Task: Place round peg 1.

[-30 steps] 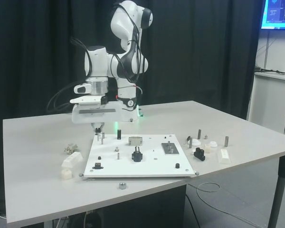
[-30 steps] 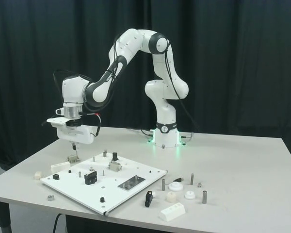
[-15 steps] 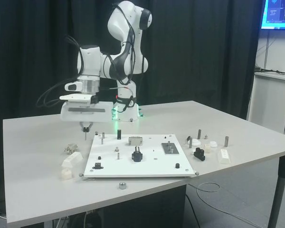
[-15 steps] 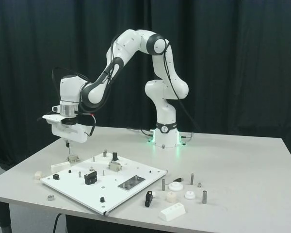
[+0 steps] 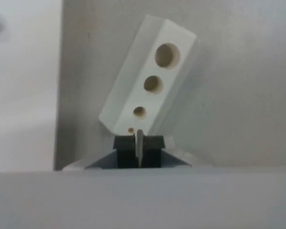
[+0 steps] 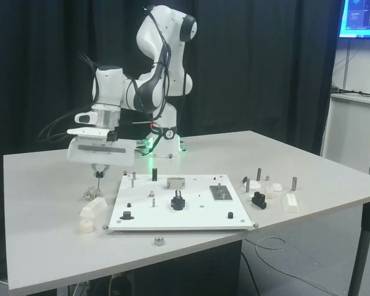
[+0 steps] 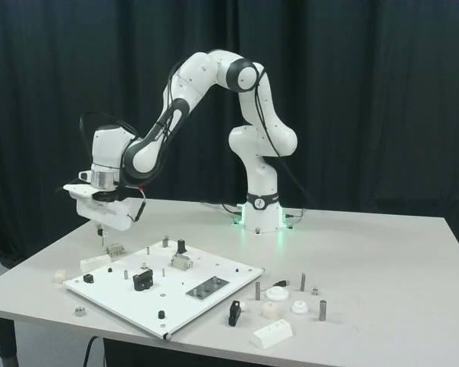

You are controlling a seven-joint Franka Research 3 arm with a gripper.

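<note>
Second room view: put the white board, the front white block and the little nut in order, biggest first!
1. White board, largest by far.
2. White block, middle.
3. Nut, smallest.
They differ plainly, so nearness to the camera changes nothing.

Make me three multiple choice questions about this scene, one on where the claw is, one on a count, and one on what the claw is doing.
1. Where does the claw hang?
A. Over the grey table beside the white board, above the white block with holes
B. Over the middle of the white board
C. By the arm's base

2. How many holes show along the top of the white block in the wrist view?
A. Two
B. Four
C. Six

3. What is the claw's state?
A. Open and empty
B. Shut on a thin round peg
C. Shut on a black clip

Answers:
1. A, since both room views put it off the board's edge over the block.
2. B, four holes in a row, each of a different size.
3. B, the wrist view shows the peg pinched between the fingertips.
</note>
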